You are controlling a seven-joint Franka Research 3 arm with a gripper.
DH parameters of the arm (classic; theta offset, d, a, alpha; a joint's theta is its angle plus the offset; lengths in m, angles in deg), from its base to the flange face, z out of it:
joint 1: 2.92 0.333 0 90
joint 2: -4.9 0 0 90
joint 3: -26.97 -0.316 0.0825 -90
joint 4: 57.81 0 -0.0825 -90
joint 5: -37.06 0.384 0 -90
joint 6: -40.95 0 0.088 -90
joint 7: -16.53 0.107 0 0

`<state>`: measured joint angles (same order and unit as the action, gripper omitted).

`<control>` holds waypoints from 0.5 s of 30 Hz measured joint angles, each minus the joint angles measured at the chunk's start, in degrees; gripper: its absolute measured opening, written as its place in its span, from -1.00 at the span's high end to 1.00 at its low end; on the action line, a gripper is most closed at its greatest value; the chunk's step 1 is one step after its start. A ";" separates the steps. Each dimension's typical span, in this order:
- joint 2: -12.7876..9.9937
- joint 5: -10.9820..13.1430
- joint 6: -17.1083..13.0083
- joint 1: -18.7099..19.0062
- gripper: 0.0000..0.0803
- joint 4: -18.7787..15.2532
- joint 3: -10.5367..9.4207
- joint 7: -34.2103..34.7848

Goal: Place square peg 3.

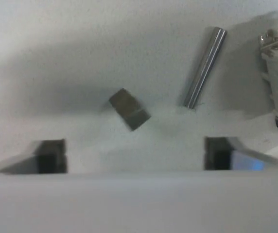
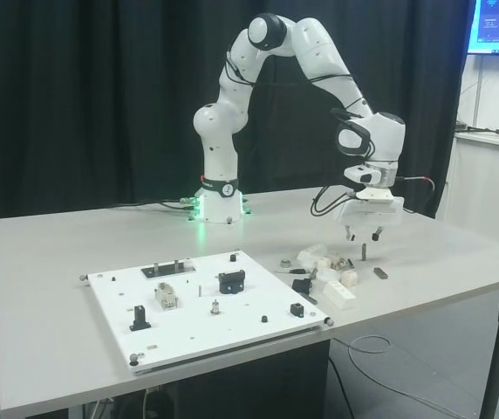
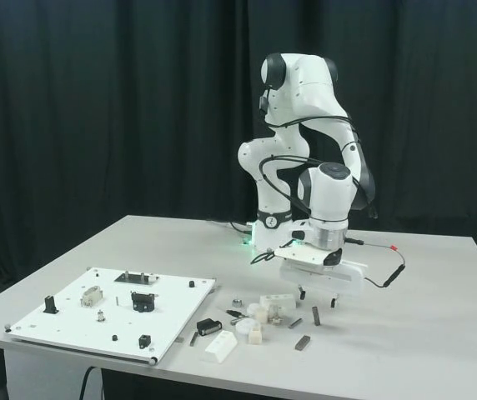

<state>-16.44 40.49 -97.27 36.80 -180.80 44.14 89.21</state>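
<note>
The grey table (image 2: 75, 253) carries the white arm's base (image 2: 217, 208) near its back edge. A white board (image 2: 199, 312) lies toward the front. At the board's 3 o'clock sits a cluster of small white parts (image 2: 328, 275). A short square peg (image 1: 129, 108) lies flat on the tabletop, with a metal rod (image 1: 204, 67) at its 2 o'clock, apart from it.

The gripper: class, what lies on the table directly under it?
Under the open gripper lies a short square peg, flat on the grey table, untouched. A round rod lies beside it. The peg's underside is hidden.
</note>
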 joint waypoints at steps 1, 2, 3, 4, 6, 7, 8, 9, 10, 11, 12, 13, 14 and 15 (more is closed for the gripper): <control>0.00 -0.25 -0.01 0.00 -0.59 0.00 -0.03 0.19; 0.00 -0.49 -0.02 0.00 -0.59 0.00 -0.05 0.30; 0.00 -0.70 -0.04 0.00 -0.59 0.00 -0.07 0.40; 0.00 -0.87 -0.06 0.00 -0.59 0.00 -0.08 0.49; 0.01 -1.23 -0.09 0.00 -0.59 0.00 -0.09 0.78; 0.01 -1.47 -0.10 0.00 -0.59 0.00 -0.10 0.97; 0.02 -1.73 -0.11 0.00 -0.59 0.01 -0.10 1.15; 0.02 -1.94 -0.12 0.00 -0.59 0.01 -0.10 1.35; 0.03 -2.12 -0.12 0.00 -0.97 0.01 -0.10 1.55; 0.04 -2.27 -0.13 0.00 -0.97 0.01 -0.11 1.67; 0.05 -2.41 -0.14 0.00 -0.97 0.02 -0.11 1.76; 0.05 -2.56 -0.15 0.00 -0.97 0.02 -0.11 1.84; 0.06 -2.72 -0.15 0.00 -0.97 0.03 -0.11 1.92; 0.08 -2.83 -0.16 -0.01 -0.97 0.03 -0.12 2.00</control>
<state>-16.36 37.66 -97.42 36.79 -180.77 44.02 91.21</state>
